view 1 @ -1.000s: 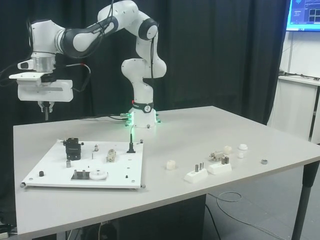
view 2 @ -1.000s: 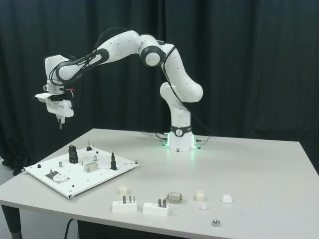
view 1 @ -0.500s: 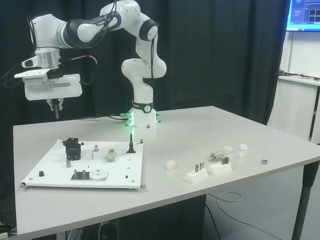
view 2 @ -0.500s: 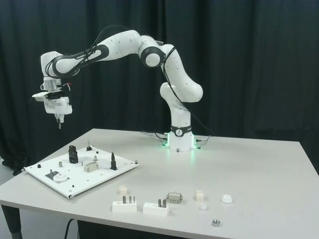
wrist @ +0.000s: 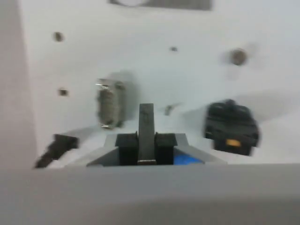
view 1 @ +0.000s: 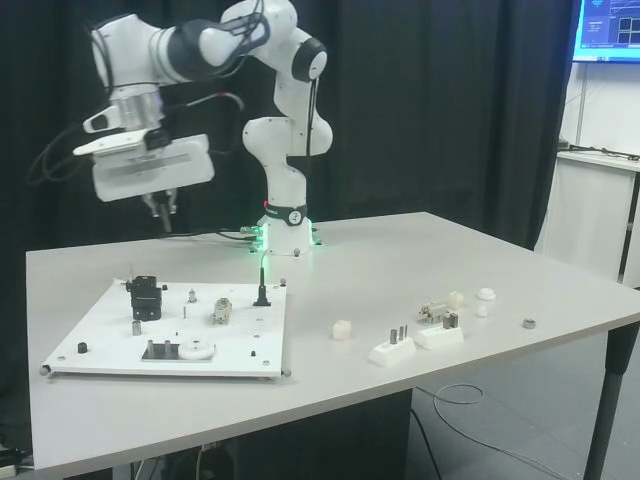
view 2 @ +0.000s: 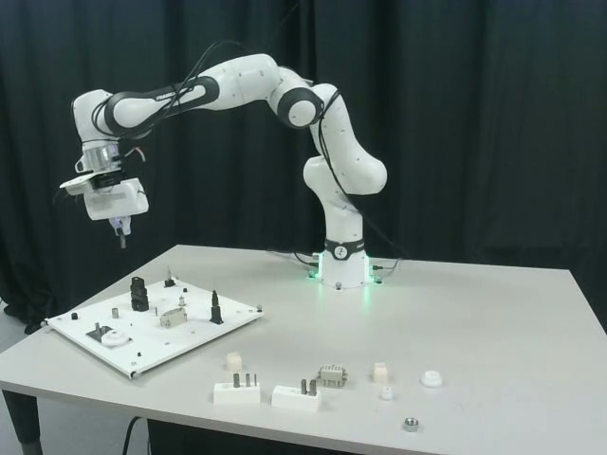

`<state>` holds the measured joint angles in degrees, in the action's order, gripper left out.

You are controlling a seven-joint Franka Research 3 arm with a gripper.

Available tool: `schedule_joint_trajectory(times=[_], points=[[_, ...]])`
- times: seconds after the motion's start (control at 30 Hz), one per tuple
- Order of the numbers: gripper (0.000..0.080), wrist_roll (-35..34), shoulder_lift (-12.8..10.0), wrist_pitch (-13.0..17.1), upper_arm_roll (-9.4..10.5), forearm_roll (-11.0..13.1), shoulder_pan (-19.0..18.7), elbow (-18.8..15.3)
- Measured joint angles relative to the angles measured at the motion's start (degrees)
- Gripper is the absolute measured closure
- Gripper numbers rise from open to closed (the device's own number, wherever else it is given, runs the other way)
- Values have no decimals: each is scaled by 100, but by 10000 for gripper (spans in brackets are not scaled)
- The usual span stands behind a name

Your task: Place square peg 2.

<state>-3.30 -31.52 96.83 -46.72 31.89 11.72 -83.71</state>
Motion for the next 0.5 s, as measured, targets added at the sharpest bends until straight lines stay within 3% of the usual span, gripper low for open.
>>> schedule_joint_trajectory(times=[0.27,0.5], points=[[729,-977,51,-206,-4,-1,-575,171],[729,-1430,65,-300,-6,-15,-1133,183]])
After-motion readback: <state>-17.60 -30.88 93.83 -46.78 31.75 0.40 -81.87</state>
